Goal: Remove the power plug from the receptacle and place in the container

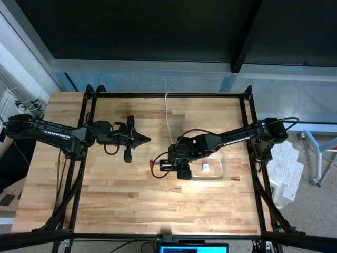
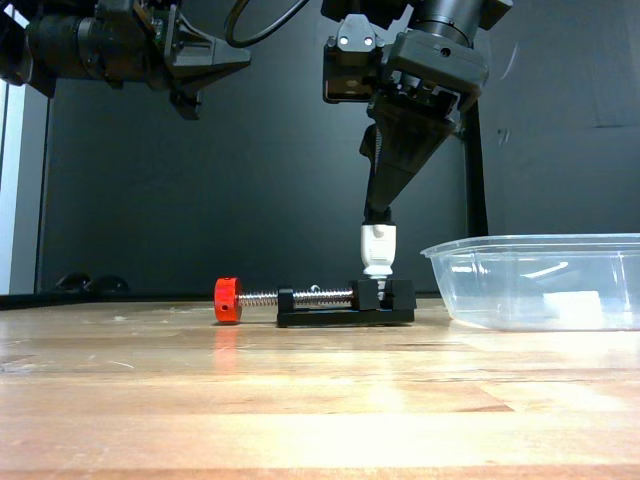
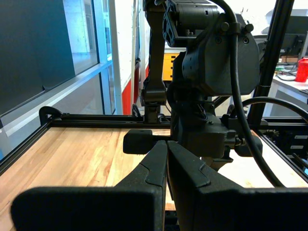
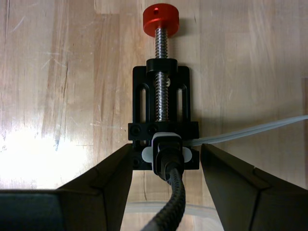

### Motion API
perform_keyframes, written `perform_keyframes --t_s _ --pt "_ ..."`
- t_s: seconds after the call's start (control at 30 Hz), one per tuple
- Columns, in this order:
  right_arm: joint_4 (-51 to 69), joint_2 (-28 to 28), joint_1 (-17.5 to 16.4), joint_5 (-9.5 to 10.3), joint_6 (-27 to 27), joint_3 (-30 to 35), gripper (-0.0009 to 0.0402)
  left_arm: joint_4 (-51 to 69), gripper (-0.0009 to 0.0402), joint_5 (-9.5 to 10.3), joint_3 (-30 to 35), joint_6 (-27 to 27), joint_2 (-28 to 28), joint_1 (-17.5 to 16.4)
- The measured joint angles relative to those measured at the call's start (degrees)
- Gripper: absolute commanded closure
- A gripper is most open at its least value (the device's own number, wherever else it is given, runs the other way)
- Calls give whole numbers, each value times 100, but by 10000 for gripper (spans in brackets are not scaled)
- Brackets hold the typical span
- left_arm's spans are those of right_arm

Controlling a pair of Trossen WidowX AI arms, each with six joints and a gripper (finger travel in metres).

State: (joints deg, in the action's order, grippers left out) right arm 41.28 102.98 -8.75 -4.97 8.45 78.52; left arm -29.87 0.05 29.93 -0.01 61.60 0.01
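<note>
Pale wooden planks form the bench [image 1: 131, 205]. Toward its middle sits a black clamp [image 2: 345, 305], with its red knob [image 2: 227, 300] at the 9 o'clock end as seen from above. The container [image 2: 480, 290] lies just beside the clamp at 3 o'clock and holds only its white sticker [image 1: 206, 166].

The clamp pinches the receptacle [image 2: 378, 248] upright. The power plug [image 4: 166, 147] is seated in its top, and a braided stub [image 4: 169, 192] rises from the plug. The right arm [image 1: 237, 136] hangs point-down over it. The right jaws are spread wide, one on each side of the plug, and seem to touch neither the plug nor the socket.

The plug looks small, light and rigid, with smooth black plastic that could slip under a light pinch. The stub looks limp, so it is likely a poor place to hold. The better grip is probably on the hard body's two flanks, just above the white collar. The plug should then be drawn straight up along the socket's axis, since a friction fit may resist and a sideways tug could lever the receptacle in the clamp.

Farther back, at about 10 o'clock from the clamp, the left arm [image 1: 47, 132] hovers high above the bench, with the left jaws pressed together on nothing. A white cord [image 1: 168, 116] runs toward 12 o'clock to the far edge, and beyond it is a dark wall.
</note>
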Motion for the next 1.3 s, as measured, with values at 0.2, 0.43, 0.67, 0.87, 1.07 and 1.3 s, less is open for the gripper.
perform_keyframes --t_s 0.2,0.43,0.67,0.87,1.07,1.3 --pt "-9 0 -2 2 0 -13 256 -2 393 0 2 0 0 0" --pt "-37 0 2 11 0 -20 301 2 393 0 0 0 0 0" --pt "-52 0 7 15 2 -22 353 2 393 0 2 -2 0 0" --pt "-57 0 13 15 20 -22 396 2 393 0 2 0 0 0" --pt "-59 -2 13 11 22 -22 394 2 393 0 0 0 0 0" --pt "-61 -9 13 11 17 -24 393 0 393 0 2 0 0 0"
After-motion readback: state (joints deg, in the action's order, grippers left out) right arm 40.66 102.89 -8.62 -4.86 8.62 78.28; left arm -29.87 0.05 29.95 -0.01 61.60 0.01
